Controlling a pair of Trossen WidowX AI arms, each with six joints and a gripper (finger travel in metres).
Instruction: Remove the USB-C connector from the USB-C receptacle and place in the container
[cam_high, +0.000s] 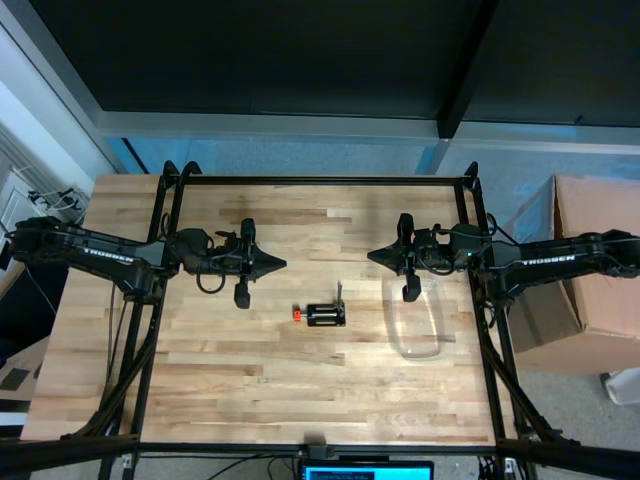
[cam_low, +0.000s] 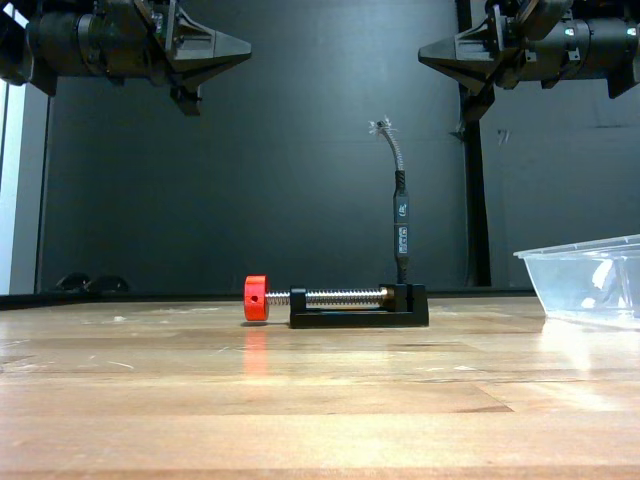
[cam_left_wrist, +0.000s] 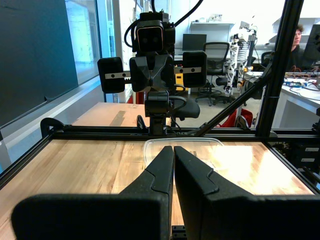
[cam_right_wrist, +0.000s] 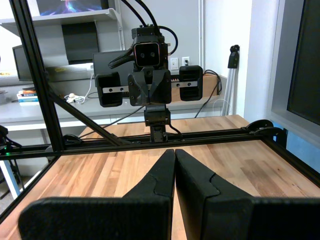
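From my station, nearest the camera is the bare wooden table (cam_low: 300, 400). Around its middle lies a small black clamp (cam_low: 360, 308), flat on the wood, with a red knob (cam_low: 256, 298) on its screw pointing toward the left arm's side.

The USB-C connector (cam_low: 401, 222) stands upright out of the clamp end away from the knob, its lower end down in the block. A short cable stub bends over toward the left arm's side at the top. I cannot pick out the receptacle itself from the block, so I cannot tell how deep the plug sits. Nothing is touching it.

On the right arm's side, well apart from the clamp, is the clear container (cam_low: 585, 285). It rests on the table.

Further back and high above the wood, the left gripper (cam_high: 281, 264) hangs level and points inward. Its fingers (cam_left_wrist: 162, 165) are pressed together with only a hairline seam between them, and they hold nothing.

The right gripper (cam_high: 371, 256) mirrors it, aimed back at the left one at about the same height, over the container's far end. Its fingers (cam_right_wrist: 164, 167) are likewise closed on themselves and hold nothing. The two tips face each other across a gap, both well clear of the connector.
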